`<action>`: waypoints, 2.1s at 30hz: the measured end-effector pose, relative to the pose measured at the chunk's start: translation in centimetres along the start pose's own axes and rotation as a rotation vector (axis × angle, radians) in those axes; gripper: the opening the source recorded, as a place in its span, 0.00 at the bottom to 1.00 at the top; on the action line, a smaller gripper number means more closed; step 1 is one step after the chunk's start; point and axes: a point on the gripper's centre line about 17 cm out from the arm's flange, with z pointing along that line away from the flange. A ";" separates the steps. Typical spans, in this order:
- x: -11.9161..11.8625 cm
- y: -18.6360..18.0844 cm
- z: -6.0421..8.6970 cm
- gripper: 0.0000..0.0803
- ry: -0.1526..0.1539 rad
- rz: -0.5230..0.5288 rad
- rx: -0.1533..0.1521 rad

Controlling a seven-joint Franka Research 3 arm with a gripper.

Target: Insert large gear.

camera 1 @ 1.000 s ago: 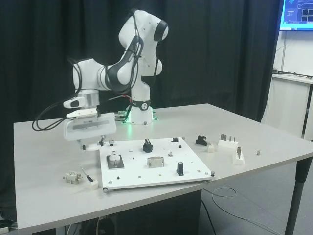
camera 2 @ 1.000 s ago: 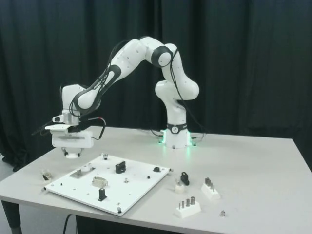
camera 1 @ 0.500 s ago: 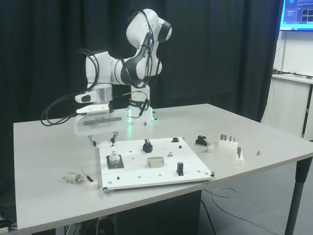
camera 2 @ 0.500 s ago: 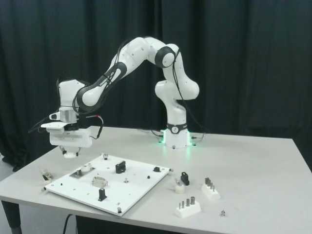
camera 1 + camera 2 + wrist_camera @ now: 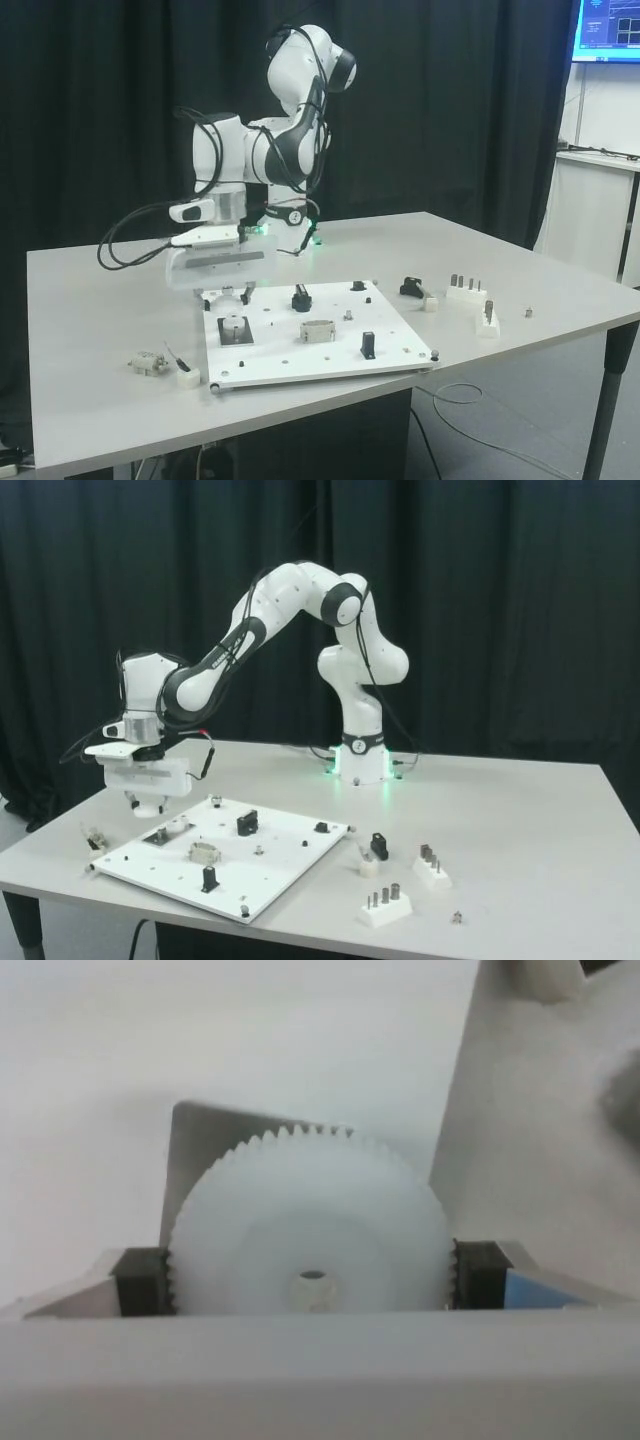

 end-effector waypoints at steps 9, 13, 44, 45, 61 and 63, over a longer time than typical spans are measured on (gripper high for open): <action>0.4 -0.5 1.4 0.74 -0.012 -0.006 -0.006; 0.4 -1.0 2.0 0.74 -0.018 -0.012 -0.002; -0.3 -1.7 3.9 0.74 -0.051 -0.029 0.001; -0.3 -1.7 3.9 0.74 -0.053 -0.029 0.001; -0.9 -2.0 4.1 0.74 -0.070 -0.033 0.011; -0.9 -2.0 4.1 0.74 -0.070 -0.033 0.011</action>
